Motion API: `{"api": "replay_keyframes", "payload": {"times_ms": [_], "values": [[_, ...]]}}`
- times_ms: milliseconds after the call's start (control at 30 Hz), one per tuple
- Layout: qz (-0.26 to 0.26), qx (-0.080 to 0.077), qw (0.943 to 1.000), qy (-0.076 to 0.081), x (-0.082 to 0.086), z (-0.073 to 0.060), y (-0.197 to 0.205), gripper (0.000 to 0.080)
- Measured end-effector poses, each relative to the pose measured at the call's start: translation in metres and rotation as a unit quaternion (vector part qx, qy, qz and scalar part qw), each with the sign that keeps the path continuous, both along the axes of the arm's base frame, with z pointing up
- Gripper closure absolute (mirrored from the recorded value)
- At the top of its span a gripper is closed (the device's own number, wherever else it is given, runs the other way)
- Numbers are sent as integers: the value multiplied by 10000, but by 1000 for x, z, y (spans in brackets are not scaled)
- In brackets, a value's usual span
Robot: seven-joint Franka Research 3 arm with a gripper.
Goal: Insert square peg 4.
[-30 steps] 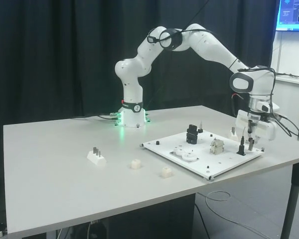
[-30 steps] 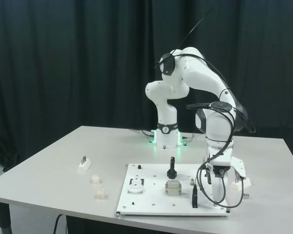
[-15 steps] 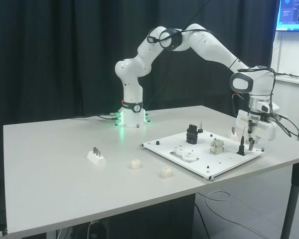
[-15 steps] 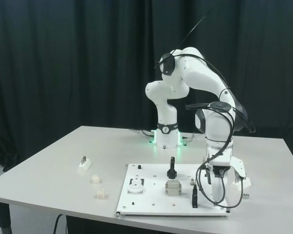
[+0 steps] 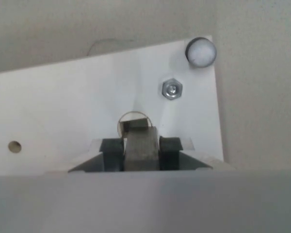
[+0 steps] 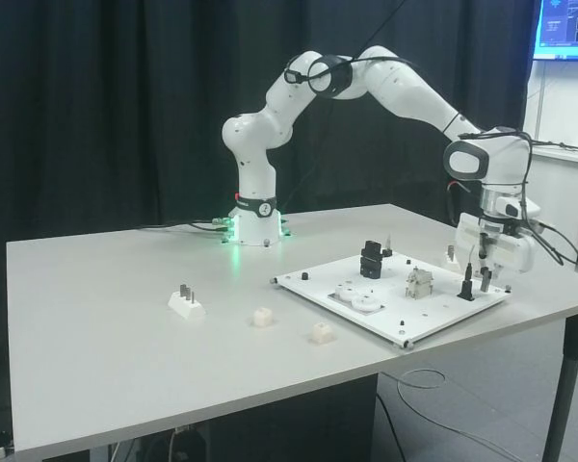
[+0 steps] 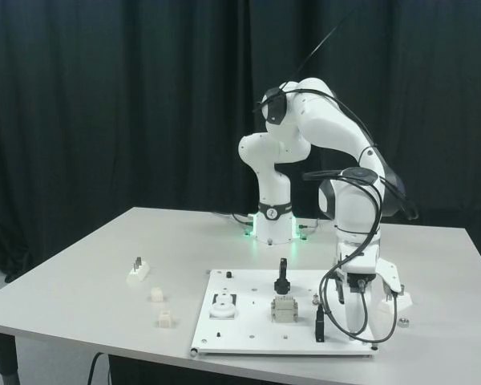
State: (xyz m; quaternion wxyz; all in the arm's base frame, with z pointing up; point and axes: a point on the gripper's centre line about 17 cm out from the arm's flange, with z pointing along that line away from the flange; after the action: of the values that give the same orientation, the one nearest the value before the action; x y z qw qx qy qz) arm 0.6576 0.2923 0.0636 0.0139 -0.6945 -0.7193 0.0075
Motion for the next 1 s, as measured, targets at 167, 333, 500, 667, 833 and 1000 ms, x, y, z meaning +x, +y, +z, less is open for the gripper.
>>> {"api": "replay_keyframes", "payload": {"times_ms": [167, 333, 500, 667, 833, 1000], "values": [[-2, -3, 10000, -4, 1, 0, -1, 652], [-10, 11, 10000, 2, 0, 0, 0, 652], [6, 24, 10000, 5, 0, 0, 2, 652], [35, 30, 10000, 7, -1, 0, 5, 652], [66, 30, 10000, 7, -1, 0, 4, 652], [113, 28, 9999, 8, -1, 0, 4, 652]]}}
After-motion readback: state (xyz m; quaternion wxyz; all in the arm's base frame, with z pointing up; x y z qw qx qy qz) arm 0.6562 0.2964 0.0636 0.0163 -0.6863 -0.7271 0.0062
